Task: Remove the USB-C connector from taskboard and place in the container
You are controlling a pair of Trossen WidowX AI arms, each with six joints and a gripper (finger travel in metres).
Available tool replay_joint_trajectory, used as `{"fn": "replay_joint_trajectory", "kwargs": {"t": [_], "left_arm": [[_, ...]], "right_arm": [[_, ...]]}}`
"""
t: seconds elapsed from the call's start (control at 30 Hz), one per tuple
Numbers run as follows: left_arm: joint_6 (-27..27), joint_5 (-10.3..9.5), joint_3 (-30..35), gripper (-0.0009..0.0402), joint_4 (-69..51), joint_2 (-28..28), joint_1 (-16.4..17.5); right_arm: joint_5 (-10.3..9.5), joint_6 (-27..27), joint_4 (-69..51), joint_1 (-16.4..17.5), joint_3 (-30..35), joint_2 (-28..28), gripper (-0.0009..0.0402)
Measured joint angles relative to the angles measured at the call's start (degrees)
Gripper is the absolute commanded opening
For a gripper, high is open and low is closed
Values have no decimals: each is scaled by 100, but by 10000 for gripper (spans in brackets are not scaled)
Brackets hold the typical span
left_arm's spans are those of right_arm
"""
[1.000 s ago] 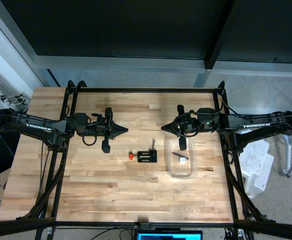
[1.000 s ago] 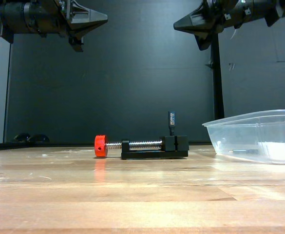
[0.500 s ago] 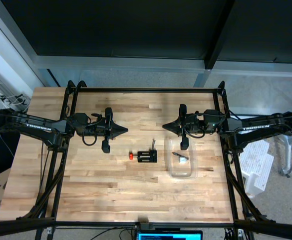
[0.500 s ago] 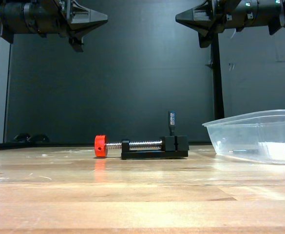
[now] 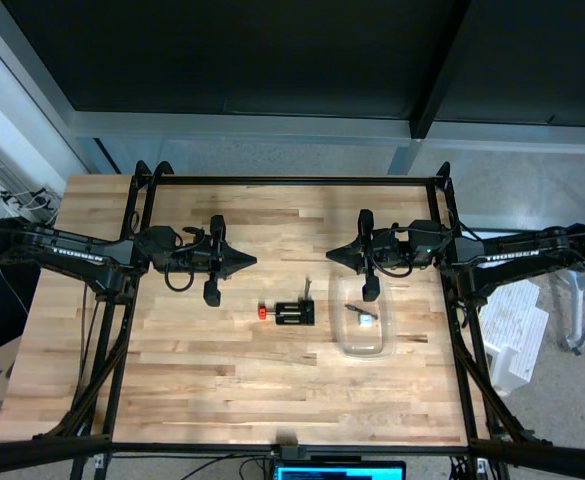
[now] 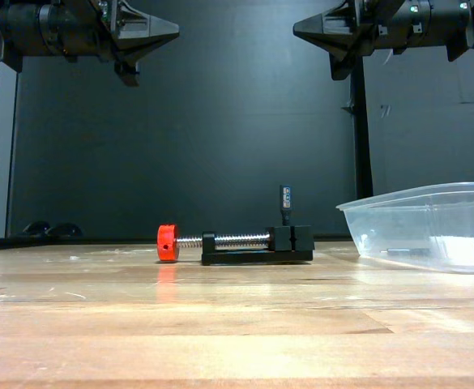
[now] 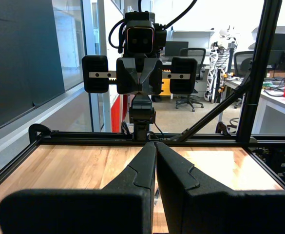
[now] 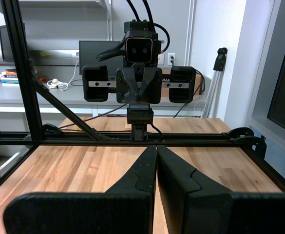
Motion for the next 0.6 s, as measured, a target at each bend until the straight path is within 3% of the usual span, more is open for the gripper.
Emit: {"fn": "replay_joint_trajectory", "kwargs": {"t": [0.6], "left_arm": [[0,0,0,0,0,0,0]], "right_arm": [[68,146,2,2,-33,0,0]]}}
